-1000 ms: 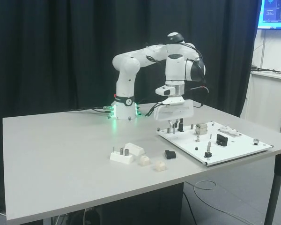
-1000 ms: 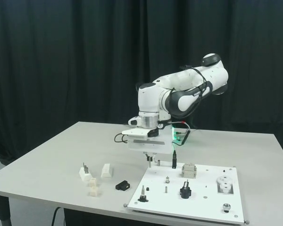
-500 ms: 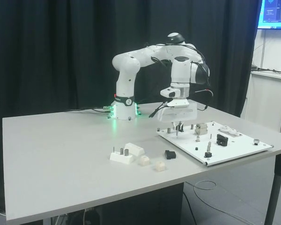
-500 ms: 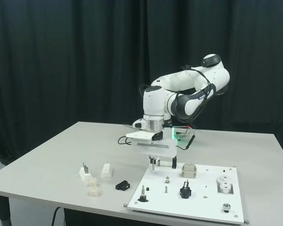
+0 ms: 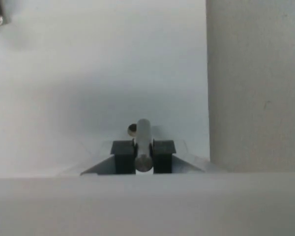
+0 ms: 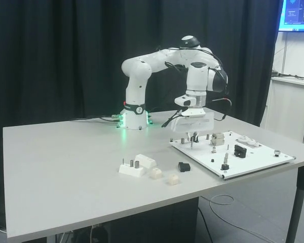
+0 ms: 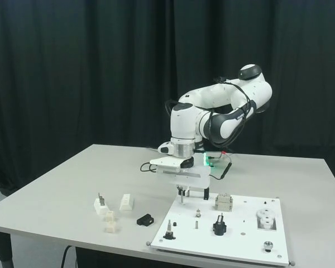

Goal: Insert round peg 2.

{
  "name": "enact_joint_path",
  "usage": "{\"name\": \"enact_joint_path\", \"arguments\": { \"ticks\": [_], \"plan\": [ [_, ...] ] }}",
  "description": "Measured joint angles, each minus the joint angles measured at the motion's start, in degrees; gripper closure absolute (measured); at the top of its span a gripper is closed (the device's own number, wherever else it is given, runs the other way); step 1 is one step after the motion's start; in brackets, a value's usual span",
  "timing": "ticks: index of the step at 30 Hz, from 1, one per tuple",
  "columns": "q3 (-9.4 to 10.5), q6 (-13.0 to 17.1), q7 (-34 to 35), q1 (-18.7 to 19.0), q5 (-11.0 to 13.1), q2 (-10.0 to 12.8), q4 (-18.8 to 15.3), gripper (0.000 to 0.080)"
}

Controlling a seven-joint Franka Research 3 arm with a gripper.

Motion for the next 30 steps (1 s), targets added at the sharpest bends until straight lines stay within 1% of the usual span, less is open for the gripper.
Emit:
{"name": "enact_joint_path", "arguments": {
  "ticks": [30],
  "plan": [
    [1.11, 0.0, 0.1, -0.6, 0.0, -0.2, 0.4, 0.0729]
  ]
}}
